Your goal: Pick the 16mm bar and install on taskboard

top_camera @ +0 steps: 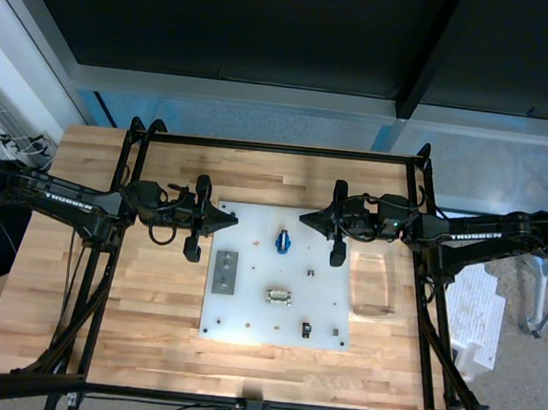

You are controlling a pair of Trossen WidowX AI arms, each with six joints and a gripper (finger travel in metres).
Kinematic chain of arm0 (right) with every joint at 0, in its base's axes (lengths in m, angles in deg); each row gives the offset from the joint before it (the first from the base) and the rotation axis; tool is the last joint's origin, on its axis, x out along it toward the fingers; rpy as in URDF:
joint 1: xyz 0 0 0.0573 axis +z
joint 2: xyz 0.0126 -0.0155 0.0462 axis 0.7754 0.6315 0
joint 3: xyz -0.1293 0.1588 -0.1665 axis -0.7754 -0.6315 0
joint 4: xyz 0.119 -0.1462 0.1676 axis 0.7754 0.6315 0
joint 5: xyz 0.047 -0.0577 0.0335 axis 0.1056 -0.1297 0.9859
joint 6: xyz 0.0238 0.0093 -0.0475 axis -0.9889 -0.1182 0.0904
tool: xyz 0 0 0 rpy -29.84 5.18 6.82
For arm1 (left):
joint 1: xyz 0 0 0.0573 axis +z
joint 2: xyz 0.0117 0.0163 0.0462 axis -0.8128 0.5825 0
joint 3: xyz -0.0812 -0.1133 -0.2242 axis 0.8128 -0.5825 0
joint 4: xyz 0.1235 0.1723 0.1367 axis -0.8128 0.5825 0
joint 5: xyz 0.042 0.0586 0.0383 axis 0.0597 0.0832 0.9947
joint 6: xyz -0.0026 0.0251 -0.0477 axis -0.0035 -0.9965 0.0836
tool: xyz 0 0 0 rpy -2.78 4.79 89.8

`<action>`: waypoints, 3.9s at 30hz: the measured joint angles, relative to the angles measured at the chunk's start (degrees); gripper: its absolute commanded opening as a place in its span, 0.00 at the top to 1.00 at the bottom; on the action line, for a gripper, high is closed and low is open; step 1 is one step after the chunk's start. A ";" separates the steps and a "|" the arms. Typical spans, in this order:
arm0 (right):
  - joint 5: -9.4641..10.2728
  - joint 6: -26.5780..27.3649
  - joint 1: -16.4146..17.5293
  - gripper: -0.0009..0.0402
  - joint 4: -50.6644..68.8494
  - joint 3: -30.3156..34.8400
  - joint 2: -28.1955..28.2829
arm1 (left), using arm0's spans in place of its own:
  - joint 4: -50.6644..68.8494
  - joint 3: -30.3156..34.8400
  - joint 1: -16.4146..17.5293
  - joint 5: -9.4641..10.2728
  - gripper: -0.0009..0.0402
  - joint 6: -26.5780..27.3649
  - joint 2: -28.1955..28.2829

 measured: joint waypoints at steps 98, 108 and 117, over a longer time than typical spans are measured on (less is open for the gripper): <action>-0.44 0.15 0.00 0.98 1.03 0.00 0.02 | 0.00 0.02 0.00 -0.02 0.98 -0.02 -0.02; -0.44 0.15 0.00 0.98 1.03 0.00 0.02 | -0.02 0.00 0.00 -0.02 0.98 0.00 0.00; -0.44 0.15 0.00 0.98 1.03 0.00 0.02 | -0.02 0.00 0.00 -0.02 0.98 0.00 -0.02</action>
